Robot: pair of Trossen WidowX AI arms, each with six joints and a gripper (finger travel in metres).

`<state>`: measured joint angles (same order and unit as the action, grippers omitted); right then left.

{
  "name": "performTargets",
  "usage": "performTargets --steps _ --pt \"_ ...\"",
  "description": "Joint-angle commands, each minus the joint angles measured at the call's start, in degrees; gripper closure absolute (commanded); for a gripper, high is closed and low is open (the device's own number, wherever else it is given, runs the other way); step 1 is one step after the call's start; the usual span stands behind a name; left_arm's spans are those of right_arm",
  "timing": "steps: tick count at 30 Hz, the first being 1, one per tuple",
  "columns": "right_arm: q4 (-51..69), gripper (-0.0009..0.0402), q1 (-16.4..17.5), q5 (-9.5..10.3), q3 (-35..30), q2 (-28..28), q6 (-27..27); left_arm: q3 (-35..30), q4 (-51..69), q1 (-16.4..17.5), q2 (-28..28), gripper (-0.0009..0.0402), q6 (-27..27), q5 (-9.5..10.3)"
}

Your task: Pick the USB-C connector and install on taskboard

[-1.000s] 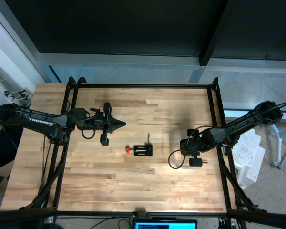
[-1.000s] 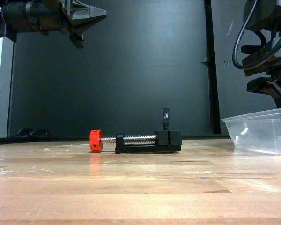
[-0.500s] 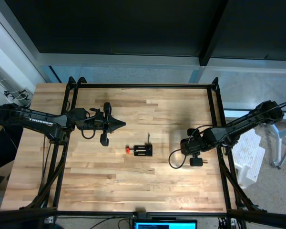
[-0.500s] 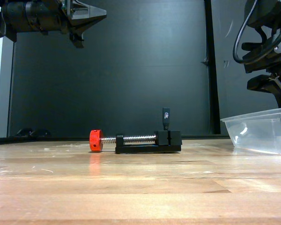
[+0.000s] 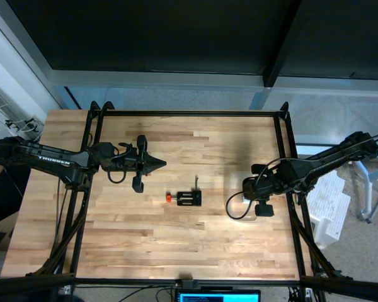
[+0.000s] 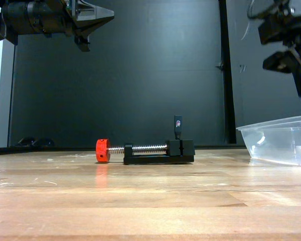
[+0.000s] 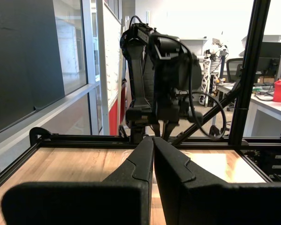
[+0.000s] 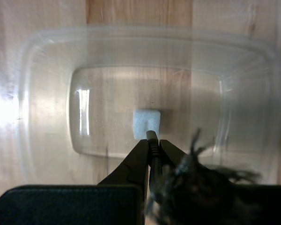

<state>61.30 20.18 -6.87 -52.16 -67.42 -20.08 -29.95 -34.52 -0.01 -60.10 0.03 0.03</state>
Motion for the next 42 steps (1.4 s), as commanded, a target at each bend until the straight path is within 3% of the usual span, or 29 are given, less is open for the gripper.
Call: performTargets --steps 1,21,23,42 --pt "2.75 0.0393 -0.04 -0.02 -2.84 -0.04 0.07 0.00 0.00 0.00 -0.02 0.0393 0.00 0.00" --pt "1.79 0.0393 -1.05 -0.04 -5.14 -1.07 -0.04 0.00 0.00 0.00 -0.02 0.0393 0.00 0.00" --pt "1.79 0.0393 -1.36 -0.70 -6.03 -1.99 0.02 0.00 0.00 0.02 -0.02 0.0393 0.00 0.00" --pt "1.03 0.0393 -6.49 -1.11 -21.64 -20.11 2.58 0.00 0.00 0.00 -0.02 0.0393 0.00 0.00"
